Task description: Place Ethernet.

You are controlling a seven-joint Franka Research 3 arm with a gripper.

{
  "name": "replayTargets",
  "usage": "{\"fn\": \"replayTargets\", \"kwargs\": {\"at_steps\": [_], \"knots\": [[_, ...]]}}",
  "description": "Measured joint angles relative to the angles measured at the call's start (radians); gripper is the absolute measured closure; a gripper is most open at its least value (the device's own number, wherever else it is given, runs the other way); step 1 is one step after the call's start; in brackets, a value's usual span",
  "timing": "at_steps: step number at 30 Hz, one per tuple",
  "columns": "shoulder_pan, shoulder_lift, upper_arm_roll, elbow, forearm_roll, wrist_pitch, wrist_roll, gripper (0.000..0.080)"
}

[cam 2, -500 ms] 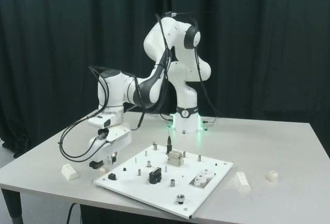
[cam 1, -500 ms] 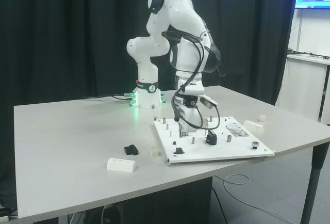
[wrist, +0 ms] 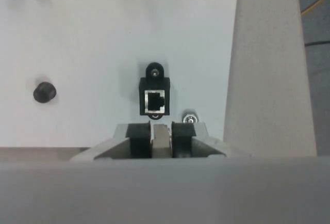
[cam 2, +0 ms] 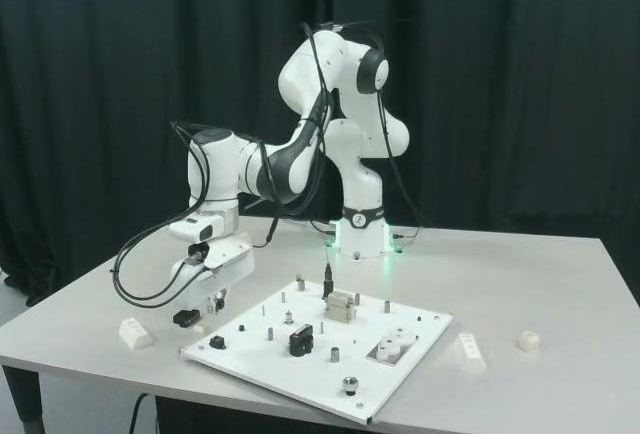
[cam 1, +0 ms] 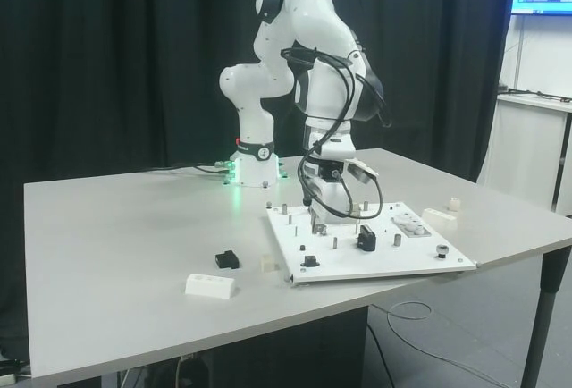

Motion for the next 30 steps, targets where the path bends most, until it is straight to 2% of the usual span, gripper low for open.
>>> {"fn": "replayTargets", "kwargs": {"at_steps": [18,30], "knots": [[0.000,0.000,-0.002,0.001,-0.002,0.002,0.000,0.0722],[-0.041,0.005,-0.014,0.001,-0.068,0.026,0.007,0.0723]]}}
